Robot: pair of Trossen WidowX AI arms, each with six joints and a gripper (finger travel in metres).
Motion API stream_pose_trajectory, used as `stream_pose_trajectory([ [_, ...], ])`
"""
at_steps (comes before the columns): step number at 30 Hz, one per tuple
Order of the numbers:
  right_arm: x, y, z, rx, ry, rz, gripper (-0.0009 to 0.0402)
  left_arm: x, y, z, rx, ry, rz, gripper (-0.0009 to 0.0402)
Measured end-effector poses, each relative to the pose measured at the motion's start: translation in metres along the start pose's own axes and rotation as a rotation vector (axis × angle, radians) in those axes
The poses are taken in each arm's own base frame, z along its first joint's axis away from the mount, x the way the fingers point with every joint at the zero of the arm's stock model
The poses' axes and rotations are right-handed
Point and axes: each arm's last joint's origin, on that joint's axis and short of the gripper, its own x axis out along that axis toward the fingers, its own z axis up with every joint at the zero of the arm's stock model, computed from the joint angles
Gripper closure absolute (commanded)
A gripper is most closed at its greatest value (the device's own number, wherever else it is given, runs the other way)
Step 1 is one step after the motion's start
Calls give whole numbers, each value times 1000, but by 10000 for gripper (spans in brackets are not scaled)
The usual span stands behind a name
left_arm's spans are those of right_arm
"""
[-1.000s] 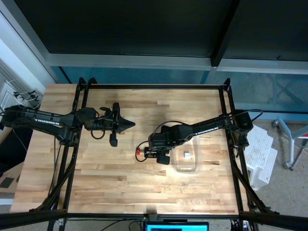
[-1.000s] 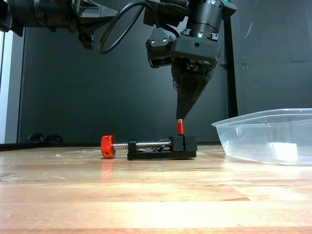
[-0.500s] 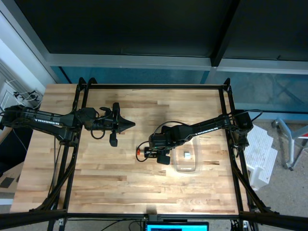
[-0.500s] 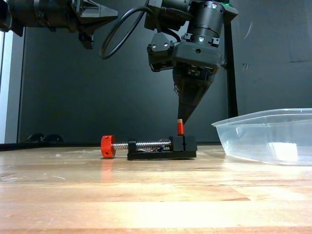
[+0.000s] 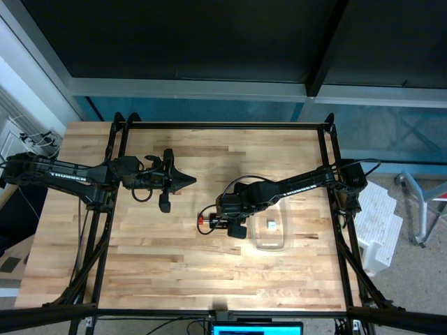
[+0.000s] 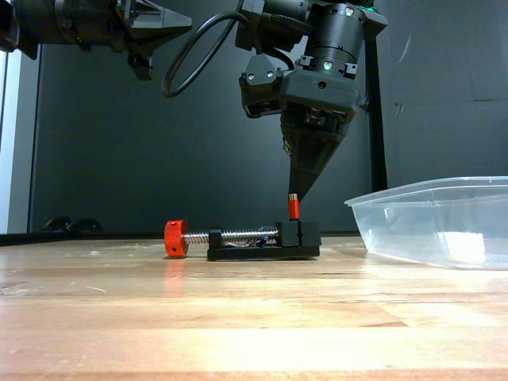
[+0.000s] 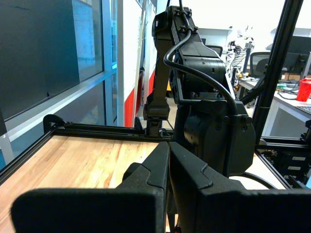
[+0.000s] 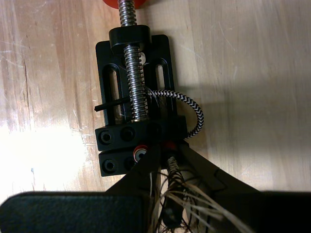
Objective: Pick the rca connector and install on the hub
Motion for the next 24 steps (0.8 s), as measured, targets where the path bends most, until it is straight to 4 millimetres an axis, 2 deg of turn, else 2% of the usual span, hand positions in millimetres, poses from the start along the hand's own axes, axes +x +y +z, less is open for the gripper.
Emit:
stream_pose_trajectory([
  [11,0,0,0,0,3,-1,319,0,0,0,0,0,0,393],
  [24,0,0,0,1,3,-1,311,0,0,0,0,0,0,393],
])
